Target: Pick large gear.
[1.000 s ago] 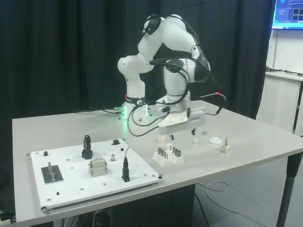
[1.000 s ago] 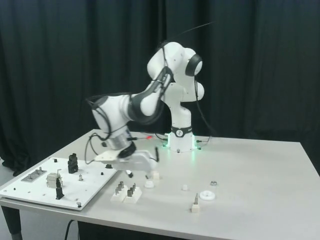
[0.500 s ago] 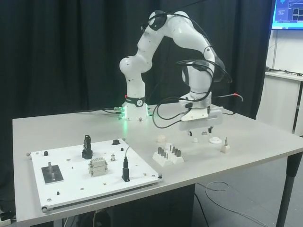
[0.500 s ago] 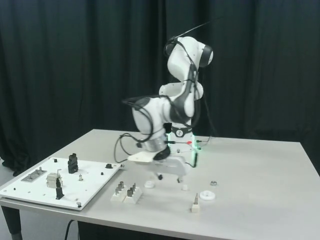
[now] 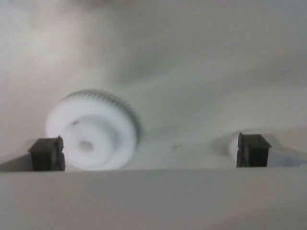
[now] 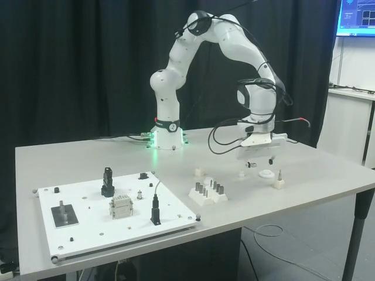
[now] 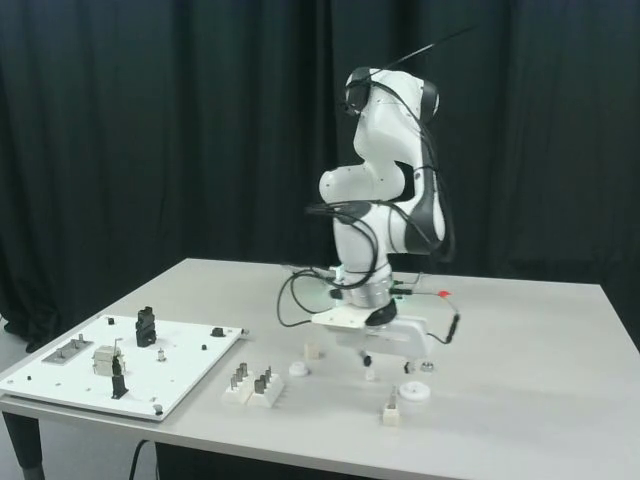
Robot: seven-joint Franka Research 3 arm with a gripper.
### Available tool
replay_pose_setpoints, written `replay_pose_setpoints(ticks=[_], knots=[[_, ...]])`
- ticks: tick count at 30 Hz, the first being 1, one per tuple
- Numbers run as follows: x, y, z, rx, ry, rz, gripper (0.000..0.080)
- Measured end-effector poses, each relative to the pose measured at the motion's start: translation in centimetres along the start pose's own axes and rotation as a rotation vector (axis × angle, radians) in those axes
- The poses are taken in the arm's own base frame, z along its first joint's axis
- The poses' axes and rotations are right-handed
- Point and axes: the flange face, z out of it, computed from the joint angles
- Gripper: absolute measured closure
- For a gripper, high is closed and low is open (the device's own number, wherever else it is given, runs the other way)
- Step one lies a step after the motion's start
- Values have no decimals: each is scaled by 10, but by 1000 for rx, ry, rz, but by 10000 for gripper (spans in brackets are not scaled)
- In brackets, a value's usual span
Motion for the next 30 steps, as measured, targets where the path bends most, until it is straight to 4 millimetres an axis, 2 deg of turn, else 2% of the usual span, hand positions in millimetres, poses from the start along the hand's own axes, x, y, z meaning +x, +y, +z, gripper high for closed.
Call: replay_pose_setpoints(ticks=[6,12,30], knots=[[-26,0,16,13,38,-29,3],[-41,2,28,33,66,-42,3],[-56,5,51,73,117,-56,3]])
